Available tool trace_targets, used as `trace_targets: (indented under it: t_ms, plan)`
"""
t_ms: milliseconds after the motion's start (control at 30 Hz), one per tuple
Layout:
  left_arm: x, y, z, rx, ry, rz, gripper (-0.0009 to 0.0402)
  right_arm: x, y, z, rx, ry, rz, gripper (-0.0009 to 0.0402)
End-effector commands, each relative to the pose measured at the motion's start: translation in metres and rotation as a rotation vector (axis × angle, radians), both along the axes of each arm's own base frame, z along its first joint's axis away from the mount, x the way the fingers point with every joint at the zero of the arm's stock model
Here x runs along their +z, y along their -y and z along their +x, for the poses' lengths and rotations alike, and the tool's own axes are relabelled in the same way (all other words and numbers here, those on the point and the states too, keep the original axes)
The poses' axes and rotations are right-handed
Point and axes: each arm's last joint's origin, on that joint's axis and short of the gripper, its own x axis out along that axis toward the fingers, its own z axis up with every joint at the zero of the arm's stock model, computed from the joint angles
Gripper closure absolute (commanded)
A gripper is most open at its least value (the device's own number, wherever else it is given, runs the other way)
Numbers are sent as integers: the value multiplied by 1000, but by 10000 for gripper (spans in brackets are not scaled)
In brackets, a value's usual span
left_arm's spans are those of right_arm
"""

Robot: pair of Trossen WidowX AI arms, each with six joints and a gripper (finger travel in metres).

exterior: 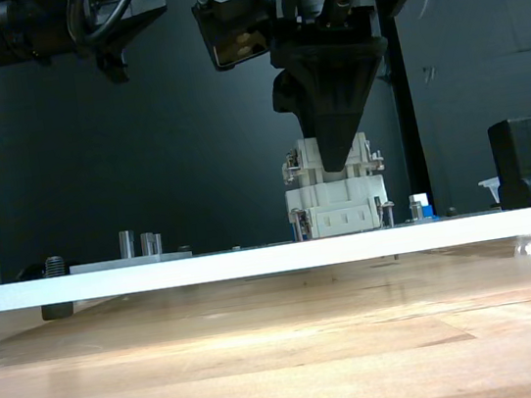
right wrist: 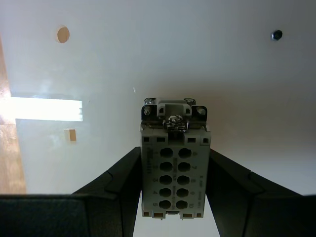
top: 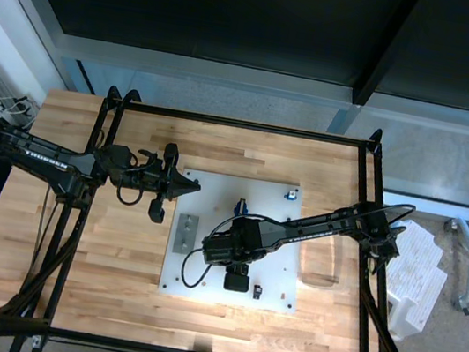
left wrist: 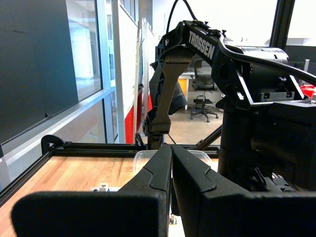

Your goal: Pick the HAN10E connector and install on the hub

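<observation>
Toward the board's [top: 199,288] near edge, the HAN10E connector [right wrist: 174,173] is being clamped in the right fingers [right wrist: 123,177] squarely atop the hub [exterior: 339,212]; the left fingers [left wrist: 158,173], closed empty, are being held over its left edge.

Block [top: 185,233] between left gripper [top: 194,186], right gripper [top: 236,280]

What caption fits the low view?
Right claw holds the HAN10E connector atop the hub; left claw hangs shut, high at left.

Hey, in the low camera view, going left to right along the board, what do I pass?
Grey metal block, left gripper shut high above it → HAN10E connector over the hub, right gripper shut on it → small blue piece → black part.
</observation>
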Motion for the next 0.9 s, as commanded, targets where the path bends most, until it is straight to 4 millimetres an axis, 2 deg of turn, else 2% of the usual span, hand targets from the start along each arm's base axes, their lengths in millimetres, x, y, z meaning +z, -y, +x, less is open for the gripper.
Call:
trace_targets:
  t_ms: [33,200,633,900]
  plan:
    - [0,0,0,0,0,0,393,-10,1,-1,2,-9,-3,368]
    - [0,0,0,0,0,0,393,-17,1,-1,4,-7,-3,368]
    - [0,0,0,0,0,0,393,-17,2,-2,3,-6,-3,367]
    - [0,0,0,0,0,0,393,-14,2,-2,2,1,0,316]
